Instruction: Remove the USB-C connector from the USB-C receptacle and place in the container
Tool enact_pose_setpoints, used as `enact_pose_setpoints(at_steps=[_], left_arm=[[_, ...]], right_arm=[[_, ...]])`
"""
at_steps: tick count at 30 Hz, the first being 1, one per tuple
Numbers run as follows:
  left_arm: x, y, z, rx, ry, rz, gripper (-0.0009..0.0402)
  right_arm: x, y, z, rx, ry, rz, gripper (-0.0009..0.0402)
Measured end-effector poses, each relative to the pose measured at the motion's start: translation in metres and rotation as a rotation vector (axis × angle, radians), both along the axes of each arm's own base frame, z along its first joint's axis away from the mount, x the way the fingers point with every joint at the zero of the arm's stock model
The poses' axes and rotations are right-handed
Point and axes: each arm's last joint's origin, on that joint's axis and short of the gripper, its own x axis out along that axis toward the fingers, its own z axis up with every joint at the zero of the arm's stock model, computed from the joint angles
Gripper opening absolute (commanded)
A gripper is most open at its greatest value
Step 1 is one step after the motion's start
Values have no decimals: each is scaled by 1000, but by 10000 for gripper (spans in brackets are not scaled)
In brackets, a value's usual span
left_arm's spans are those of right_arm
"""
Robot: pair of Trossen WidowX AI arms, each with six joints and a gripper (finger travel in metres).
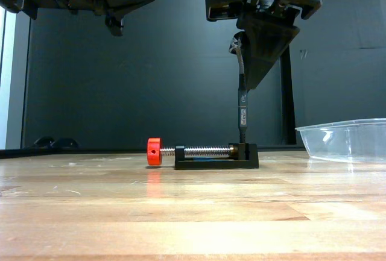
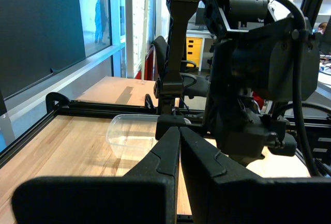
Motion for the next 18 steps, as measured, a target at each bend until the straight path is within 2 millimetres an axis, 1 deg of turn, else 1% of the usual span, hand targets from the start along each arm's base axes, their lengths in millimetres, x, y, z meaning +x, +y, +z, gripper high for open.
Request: enact_pose_setpoints(at_steps=[8,18], left_arm=[[0,0,0,0,1,0,0],[0,0,0,0,1,0,0]], right_arm=[[6,1,-9,-2,1,5,123],[6,0,-9,-25,-4,-2,18]])
